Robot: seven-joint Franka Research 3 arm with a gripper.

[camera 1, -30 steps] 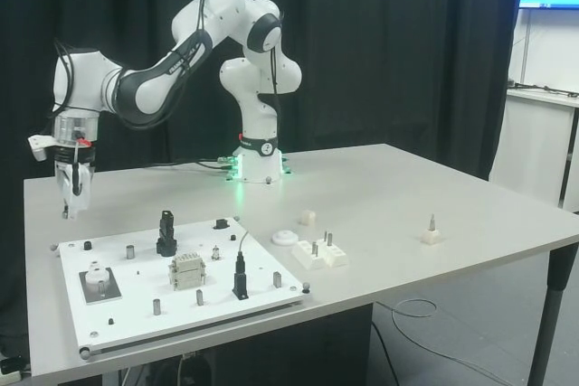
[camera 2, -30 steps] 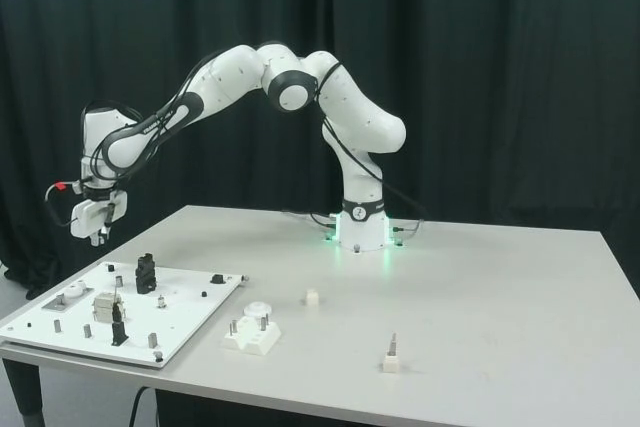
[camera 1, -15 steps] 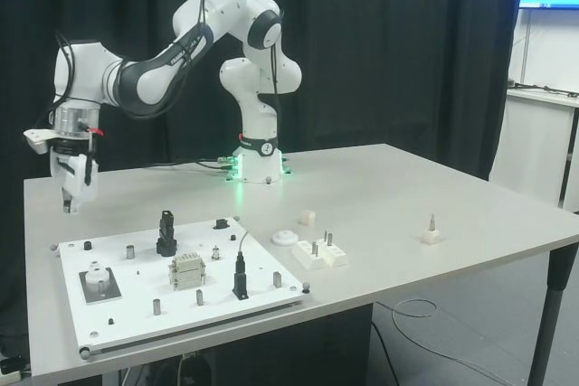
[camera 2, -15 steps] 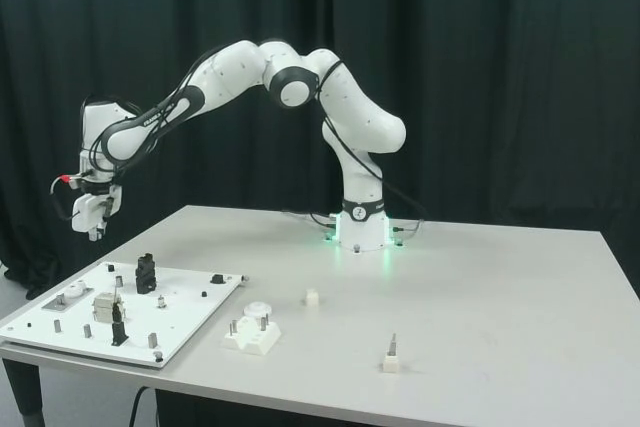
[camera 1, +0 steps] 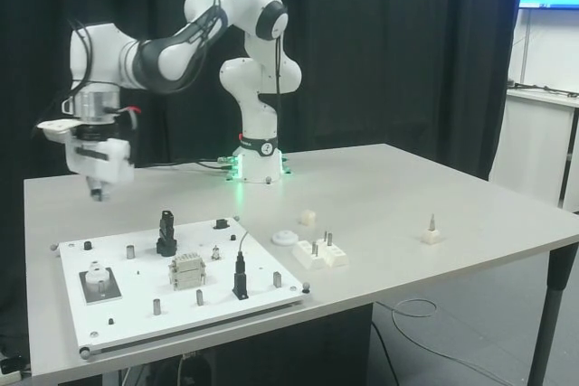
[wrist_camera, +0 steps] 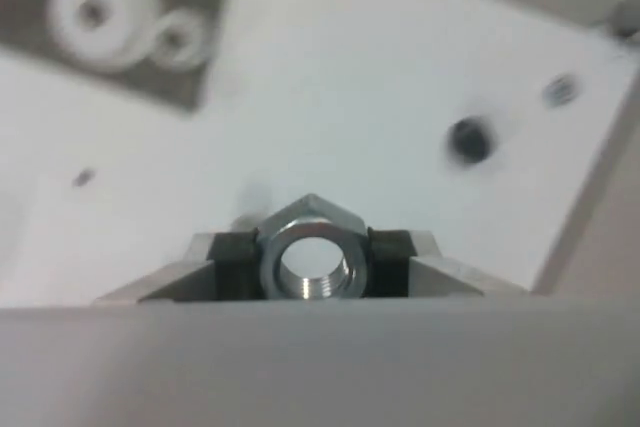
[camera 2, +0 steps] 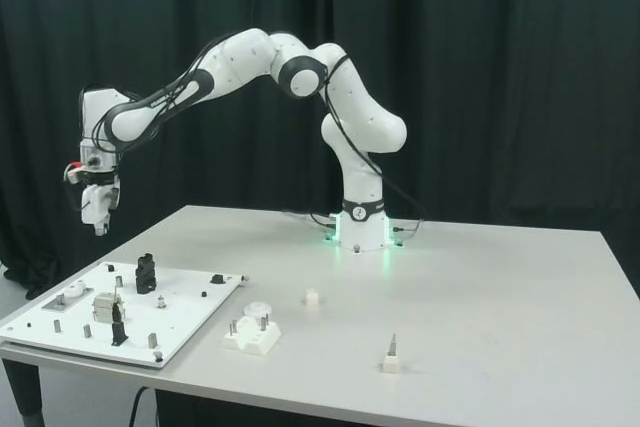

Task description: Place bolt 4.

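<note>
Seen end-on in the wrist view, bolt 4 (wrist_camera: 311,259) is a grey hex piece with a threaded bore. My gripper (wrist_camera: 310,265) is shut on it, a black pad pressing each side. Below it lies the white assembly board (wrist_camera: 350,87). In the first room view the gripper (camera 1: 96,189) hangs well above the table, over the far left corner of the board (camera 1: 136,314). The second room view shows the gripper (camera 2: 99,227) high above the board's (camera 2: 185,322) far end. The bolt is too small to make out in either room view.
The board carries black connectors (camera 1: 166,232) (camera 1: 241,277), a grey block (camera 1: 185,271), small pegs and a white round part on a grey plate (camera 1: 96,283). Right of it lie a white disc (camera 1: 286,239), a white pegged block (camera 1: 320,253), a cube (camera 1: 308,217) and a pin stand (camera 1: 431,232).
The gripper has risen and shifted a little toward the arm's base, and the wrist has turned. It stays shut on the bolt.
</note>
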